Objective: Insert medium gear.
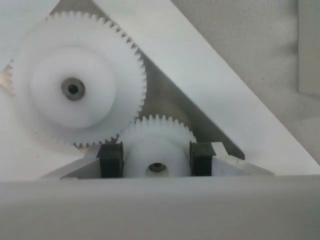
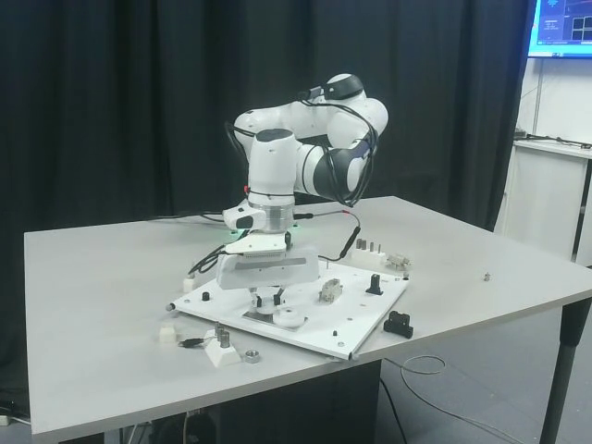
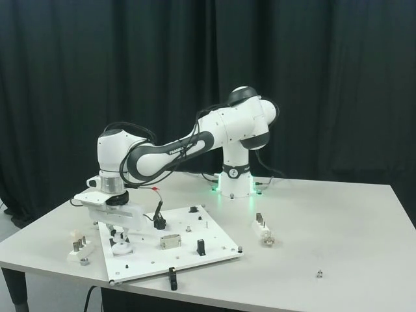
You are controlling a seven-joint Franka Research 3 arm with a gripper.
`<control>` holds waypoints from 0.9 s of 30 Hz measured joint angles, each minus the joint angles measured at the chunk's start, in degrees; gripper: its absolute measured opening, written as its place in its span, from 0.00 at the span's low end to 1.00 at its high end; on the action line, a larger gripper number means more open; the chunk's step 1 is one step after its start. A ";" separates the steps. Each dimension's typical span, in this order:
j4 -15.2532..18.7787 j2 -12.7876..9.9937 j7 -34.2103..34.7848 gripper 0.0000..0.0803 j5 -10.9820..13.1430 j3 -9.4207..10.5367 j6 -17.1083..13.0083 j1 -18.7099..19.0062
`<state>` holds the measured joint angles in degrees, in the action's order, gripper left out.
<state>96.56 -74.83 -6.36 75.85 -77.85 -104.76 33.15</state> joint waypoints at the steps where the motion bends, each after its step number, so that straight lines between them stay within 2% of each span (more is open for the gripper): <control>1: 0.00 0.00 -0.07 0.35 -0.01 -0.02 0.03 0.01; 10: 0.00 -0.01 -0.99 0.35 -0.08 -0.03 0.14 0.03; 27: -0.06 -0.04 -7.92 0.35 -0.10 0.04 0.16 -0.03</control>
<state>96.49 -74.87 -14.28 75.75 -77.81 -104.60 33.12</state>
